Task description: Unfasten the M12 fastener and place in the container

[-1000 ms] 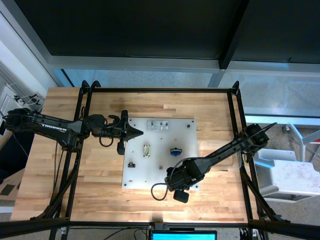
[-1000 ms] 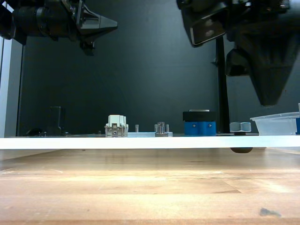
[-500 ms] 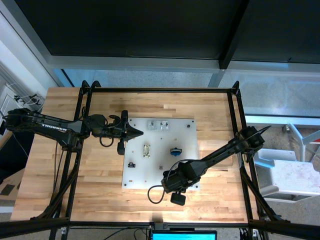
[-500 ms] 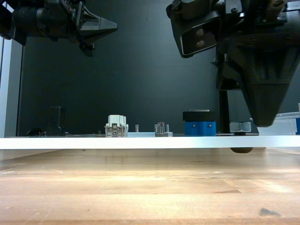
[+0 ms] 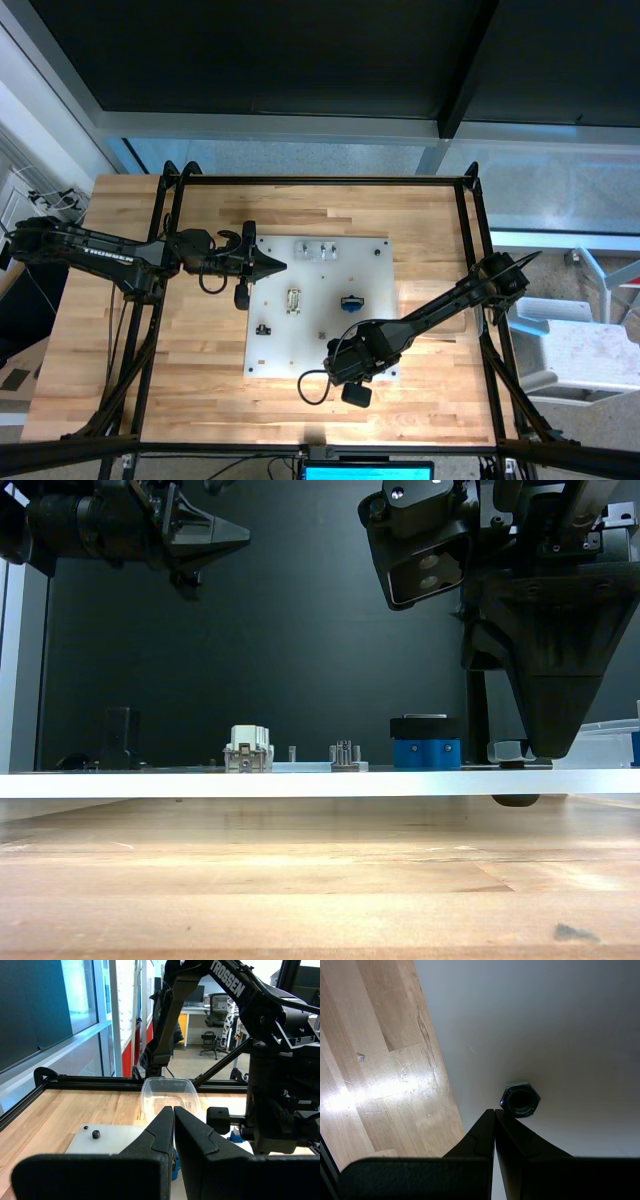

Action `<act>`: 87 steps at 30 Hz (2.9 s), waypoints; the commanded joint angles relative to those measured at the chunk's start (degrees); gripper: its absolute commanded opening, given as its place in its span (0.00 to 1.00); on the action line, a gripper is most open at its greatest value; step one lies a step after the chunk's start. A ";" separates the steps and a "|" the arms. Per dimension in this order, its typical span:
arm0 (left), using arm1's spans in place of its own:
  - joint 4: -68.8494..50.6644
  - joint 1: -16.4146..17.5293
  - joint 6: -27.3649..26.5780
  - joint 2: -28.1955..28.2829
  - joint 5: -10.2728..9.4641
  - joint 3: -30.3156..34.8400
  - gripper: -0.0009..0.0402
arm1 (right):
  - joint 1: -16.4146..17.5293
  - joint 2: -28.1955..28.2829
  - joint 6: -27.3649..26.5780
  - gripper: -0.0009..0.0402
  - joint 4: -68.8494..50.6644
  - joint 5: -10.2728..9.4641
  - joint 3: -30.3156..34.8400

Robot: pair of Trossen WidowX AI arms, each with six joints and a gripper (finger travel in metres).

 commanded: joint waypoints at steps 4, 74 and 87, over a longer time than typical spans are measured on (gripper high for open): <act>-0.02 0.00 0.02 0.02 0.00 0.02 0.02 | -0.09 -0.04 -1.07 0.02 -0.70 1.11 0.00; -0.31 0.00 0.02 0.00 0.02 0.02 0.02 | -0.68 -1.40 -0.61 0.02 -15.43 11.58 4.52; -0.26 0.02 0.02 0.00 0.00 0.02 0.02 | -0.59 -2.14 -0.83 0.02 -12.55 -2.49 9.97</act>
